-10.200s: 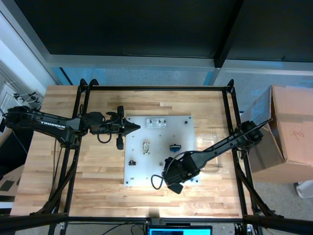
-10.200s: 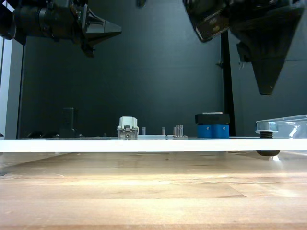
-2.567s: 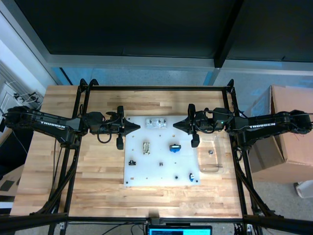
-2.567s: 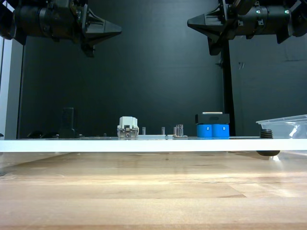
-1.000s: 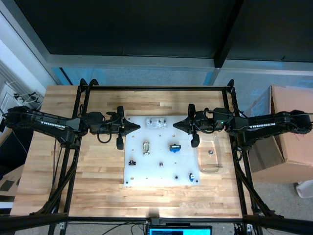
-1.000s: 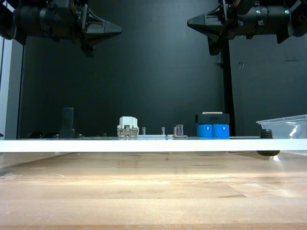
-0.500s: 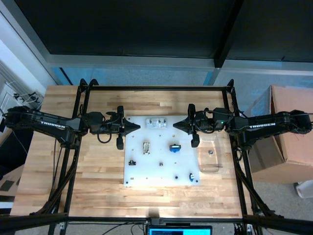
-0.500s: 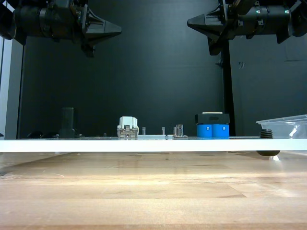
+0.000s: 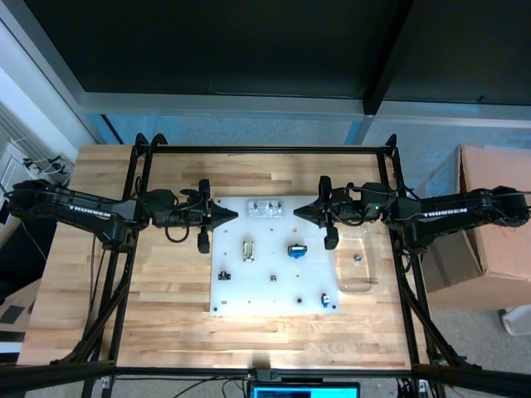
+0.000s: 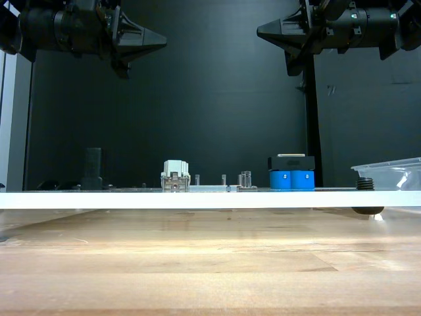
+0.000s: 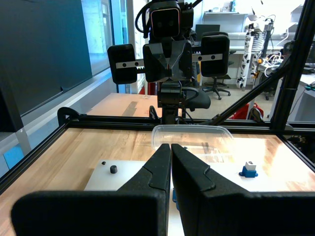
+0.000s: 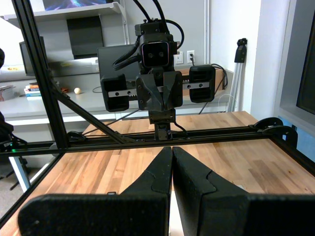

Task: Unfasten the M12 nut and place it in the container

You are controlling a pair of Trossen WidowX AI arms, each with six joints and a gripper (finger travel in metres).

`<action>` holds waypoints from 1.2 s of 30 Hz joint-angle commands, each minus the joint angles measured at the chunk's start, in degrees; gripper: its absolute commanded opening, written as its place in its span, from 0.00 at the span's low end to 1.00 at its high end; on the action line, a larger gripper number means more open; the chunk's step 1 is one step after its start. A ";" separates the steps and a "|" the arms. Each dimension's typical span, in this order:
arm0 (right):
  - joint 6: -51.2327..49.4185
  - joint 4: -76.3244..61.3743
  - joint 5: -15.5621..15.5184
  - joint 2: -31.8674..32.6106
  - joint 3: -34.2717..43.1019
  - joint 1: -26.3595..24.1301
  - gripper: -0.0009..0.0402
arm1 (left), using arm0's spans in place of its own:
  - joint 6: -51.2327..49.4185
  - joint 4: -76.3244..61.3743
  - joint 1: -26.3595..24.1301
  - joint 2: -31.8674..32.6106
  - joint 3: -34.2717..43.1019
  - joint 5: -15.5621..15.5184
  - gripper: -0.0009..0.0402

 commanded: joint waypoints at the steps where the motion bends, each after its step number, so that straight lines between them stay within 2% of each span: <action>1: 0.02 0.00 0.00 0.02 0.04 0.00 0.02 | 0.02 0.02 0.02 0.00 0.00 0.02 0.02; 36: 0.02 0.00 0.00 0.02 0.02 0.02 0.02 | 0.02 0.02 0.02 0.00 0.00 0.02 0.02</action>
